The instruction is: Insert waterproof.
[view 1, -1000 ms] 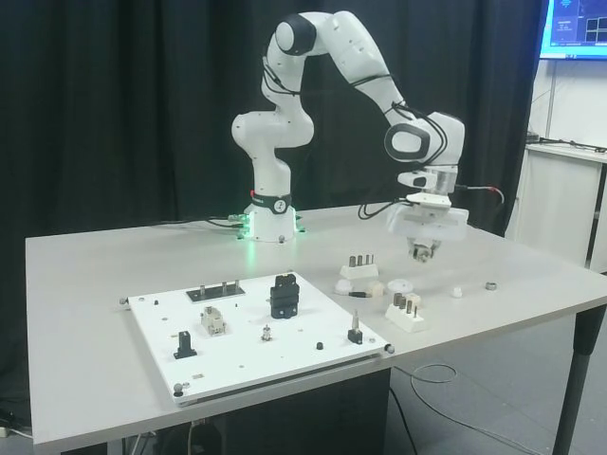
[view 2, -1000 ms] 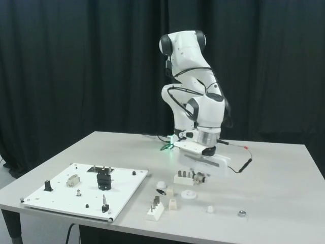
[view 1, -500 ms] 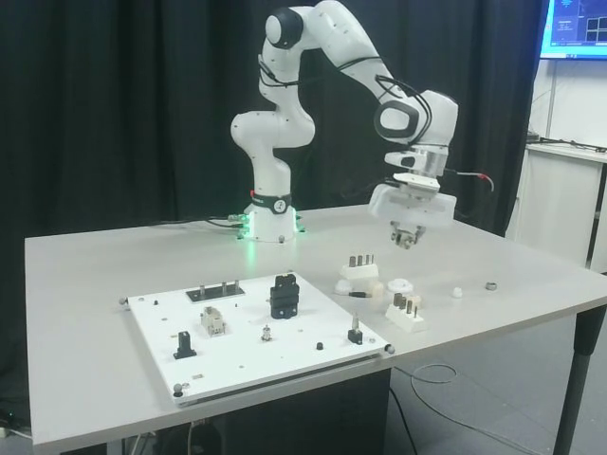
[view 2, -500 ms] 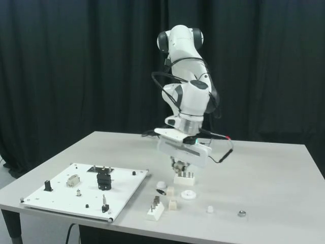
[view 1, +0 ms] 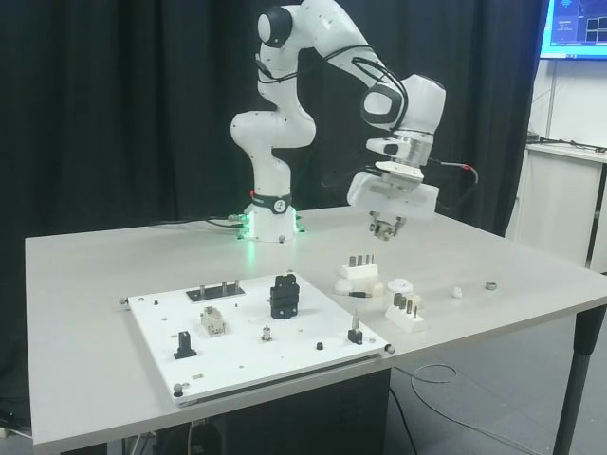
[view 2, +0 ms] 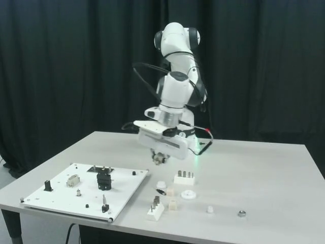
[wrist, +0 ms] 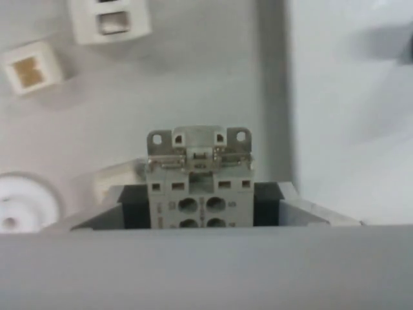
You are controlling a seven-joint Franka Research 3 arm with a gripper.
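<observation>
My gripper (view 1: 385, 226) (view 2: 159, 159) hangs well above the table, between the loose parts and the white board (view 1: 285, 353) (view 2: 61, 199). It is shut on the waterproof connector (wrist: 199, 174), a small grey-white block with round holes and a metal clip on its end. In the wrist view the black fingers (wrist: 134, 208) press on both of its sides. Below it lie grey table and the board's edge (wrist: 348, 116). On the board stands a black socket (view 1: 285, 296) (view 2: 104, 180) among several small fittings.
Two white holders with pins (view 1: 358, 269) (view 1: 405, 310), a white disc (view 1: 401, 283) (wrist: 22, 206), a small white cap (view 1: 456, 292) and a nut (view 1: 491, 283) lie right of the board. White square blocks (wrist: 108, 19) (wrist: 29, 70) show under the wrist. The arm's base (view 1: 270, 223) glows green.
The arm has swung away from the loose parts toward the board and risen, carrying the connector with it. The parts on the table have not moved.
</observation>
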